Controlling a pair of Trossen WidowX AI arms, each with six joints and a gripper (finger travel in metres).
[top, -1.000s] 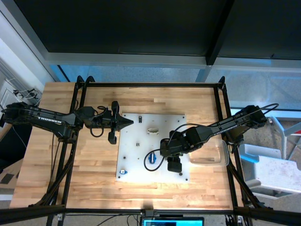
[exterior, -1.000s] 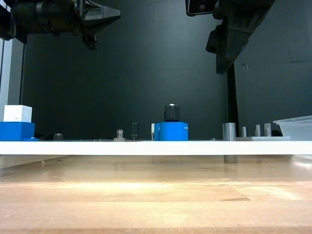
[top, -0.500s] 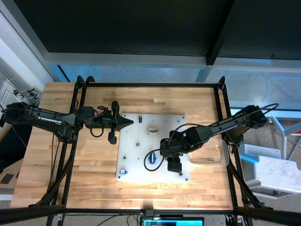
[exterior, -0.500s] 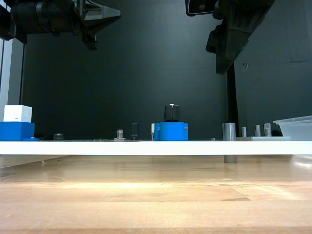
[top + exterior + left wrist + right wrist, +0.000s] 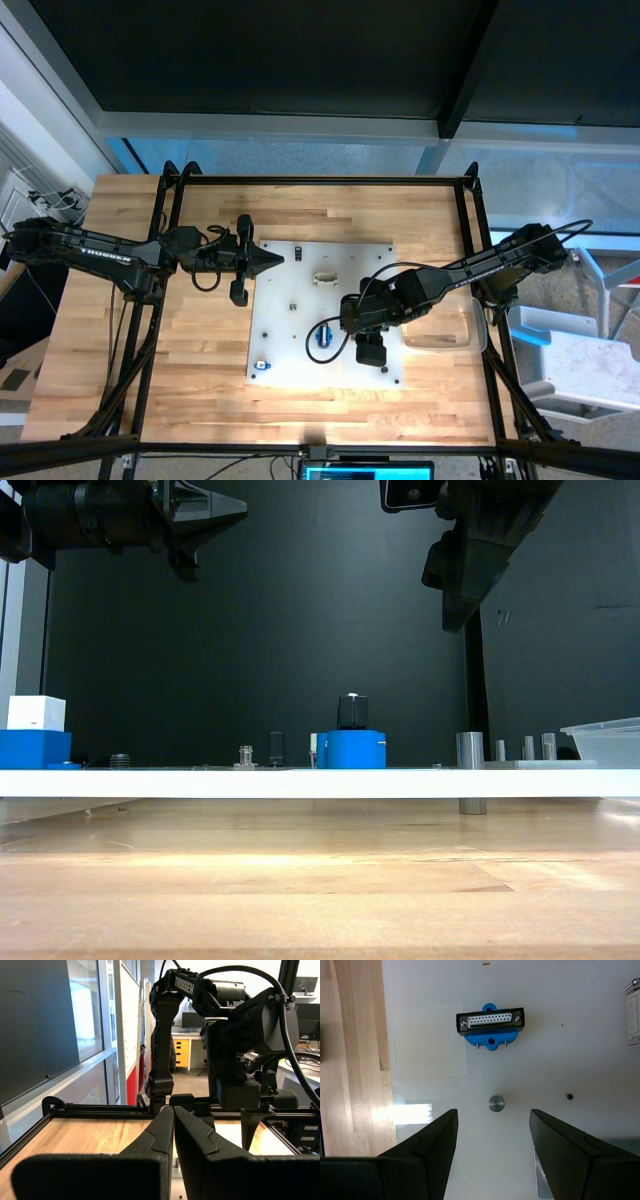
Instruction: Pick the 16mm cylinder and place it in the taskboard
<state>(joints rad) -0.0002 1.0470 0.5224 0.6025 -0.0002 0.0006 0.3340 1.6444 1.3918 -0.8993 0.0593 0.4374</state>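
I see the wooden table [image 5: 110, 340] with the white taskboard [image 5: 300, 345] lying flat on it, and a clear tray [image 5: 478, 330] just beside the board's right edge. The left end effector [image 5: 277, 258] hangs over the far left part of the board, its fingers pressed together and holding nothing. The right end effector [image 5: 492, 1152] hangs well above the near right part of the board, its fingers wide apart and empty. Below it the cylinder [image 5: 496, 1103] stands upright in a hole of the board, touched by neither finger, near a blue connector [image 5: 490, 1030].
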